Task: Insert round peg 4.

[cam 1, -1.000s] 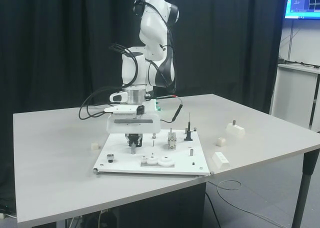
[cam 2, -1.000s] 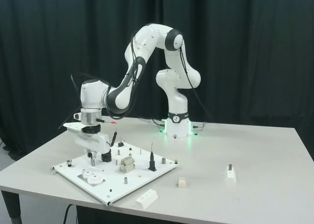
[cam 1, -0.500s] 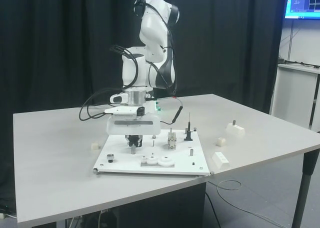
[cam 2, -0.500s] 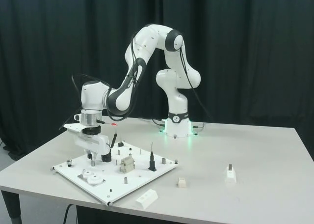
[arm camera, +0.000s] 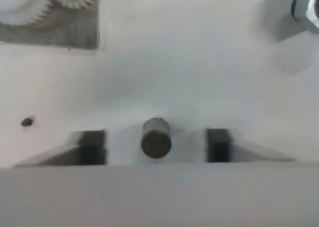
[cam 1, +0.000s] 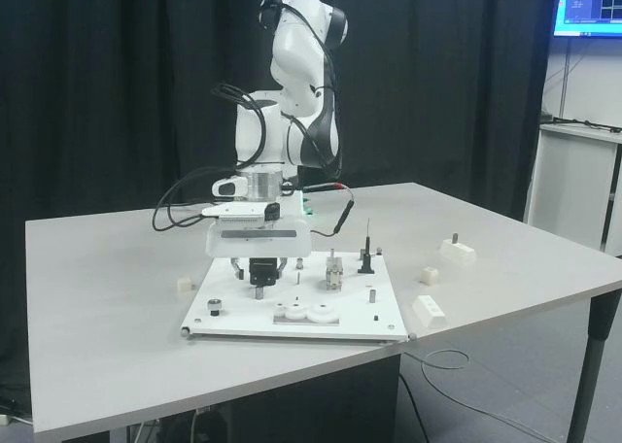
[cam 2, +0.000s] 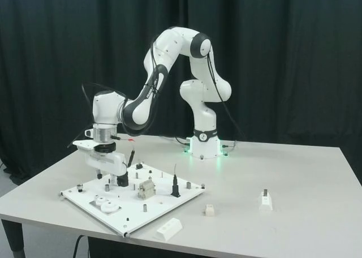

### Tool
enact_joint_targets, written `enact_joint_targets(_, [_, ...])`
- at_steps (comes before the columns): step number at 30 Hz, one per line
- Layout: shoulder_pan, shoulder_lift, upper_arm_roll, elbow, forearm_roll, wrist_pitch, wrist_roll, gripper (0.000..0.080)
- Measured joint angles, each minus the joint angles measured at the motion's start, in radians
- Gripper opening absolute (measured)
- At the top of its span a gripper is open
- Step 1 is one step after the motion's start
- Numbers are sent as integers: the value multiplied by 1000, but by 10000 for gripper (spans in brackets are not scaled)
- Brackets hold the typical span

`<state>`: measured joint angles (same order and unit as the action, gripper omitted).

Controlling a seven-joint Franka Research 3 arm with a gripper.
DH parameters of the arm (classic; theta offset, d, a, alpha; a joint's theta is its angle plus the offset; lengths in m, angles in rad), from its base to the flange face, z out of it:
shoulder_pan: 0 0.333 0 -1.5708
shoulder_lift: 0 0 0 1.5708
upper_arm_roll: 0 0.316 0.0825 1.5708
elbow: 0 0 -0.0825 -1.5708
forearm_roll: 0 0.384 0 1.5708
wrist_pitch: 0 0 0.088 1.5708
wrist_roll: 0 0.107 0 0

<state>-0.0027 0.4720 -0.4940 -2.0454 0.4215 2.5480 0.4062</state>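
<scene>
A short grey round peg [arm camera: 156,137] stands upright in the white board [cam 1: 233,312], seen end-on in the wrist view. My gripper [arm camera: 155,146] is open, one black finger on each side of the peg, with a gap between each finger and the peg. In the first room view the gripper [cam 1: 259,272] hangs just above the peg [cam 1: 259,291]. The second room view shows the same peg [cam 2: 107,186] at the board's [cam 2: 158,210] left part, under the white hand.
White gears [cam 1: 304,314] lie near the board's front edge. A small metal block [cam 1: 333,273], a black upright tool [cam 1: 366,258] and other short pegs stand on the board. Small white blocks [cam 1: 431,310] sit on the grey table at the right.
The gripper has risen a little off the board. The peg stays standing in the board below it, no longer held.
</scene>
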Motion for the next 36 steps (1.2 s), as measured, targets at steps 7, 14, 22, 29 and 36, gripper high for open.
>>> enact_joint_targets(7, [0, -26, -5, 0, -1, -27, -10, 759])
enact_joint_targets(14, [0, -53, -6, 1, -1, -65, -13, 791])
enact_joint_targets(22, [0, -70, -10, 5, -4, -106, -13, 799])
enact_joint_targets(29, [0, -74, -11, 12, -13, -125, -15, 800])
enact_joint_targets(36, [0, -74, -14, 19, -16, -145, -29, 800])
